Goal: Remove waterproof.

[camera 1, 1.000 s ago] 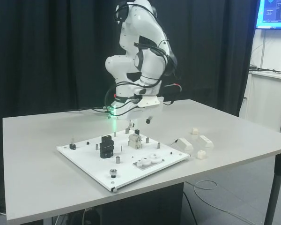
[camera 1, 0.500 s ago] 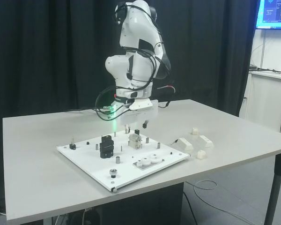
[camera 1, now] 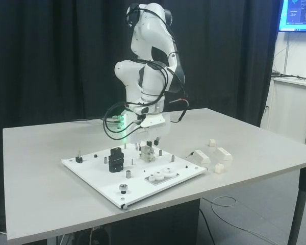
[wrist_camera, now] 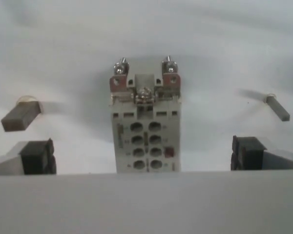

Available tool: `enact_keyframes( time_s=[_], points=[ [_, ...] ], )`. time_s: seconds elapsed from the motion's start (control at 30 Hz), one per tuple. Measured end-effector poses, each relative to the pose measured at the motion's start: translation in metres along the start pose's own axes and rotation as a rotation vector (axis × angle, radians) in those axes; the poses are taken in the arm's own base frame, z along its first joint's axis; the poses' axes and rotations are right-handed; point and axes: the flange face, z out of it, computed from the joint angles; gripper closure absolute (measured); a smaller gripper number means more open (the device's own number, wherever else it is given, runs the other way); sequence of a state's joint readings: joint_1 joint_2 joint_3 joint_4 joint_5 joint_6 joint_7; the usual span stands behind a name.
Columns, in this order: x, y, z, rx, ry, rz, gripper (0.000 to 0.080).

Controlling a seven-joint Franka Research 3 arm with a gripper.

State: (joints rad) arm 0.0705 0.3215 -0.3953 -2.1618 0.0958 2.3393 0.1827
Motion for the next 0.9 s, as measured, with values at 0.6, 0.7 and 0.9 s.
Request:
enact_keyframes(
  time_s=[0.6, 0.7, 0.9],
  points=[
    [-0.001, -0.004, 0.015, -0.003, -0.005, -0.020, 0.0003],
    [-0.001, -0.005, 0.018, -0.005, -0.007, -0.022, 0.0003],
    [-0.001, -0.005, 0.021, -0.009, -0.011, -0.022, 0.0003]
  ],
)
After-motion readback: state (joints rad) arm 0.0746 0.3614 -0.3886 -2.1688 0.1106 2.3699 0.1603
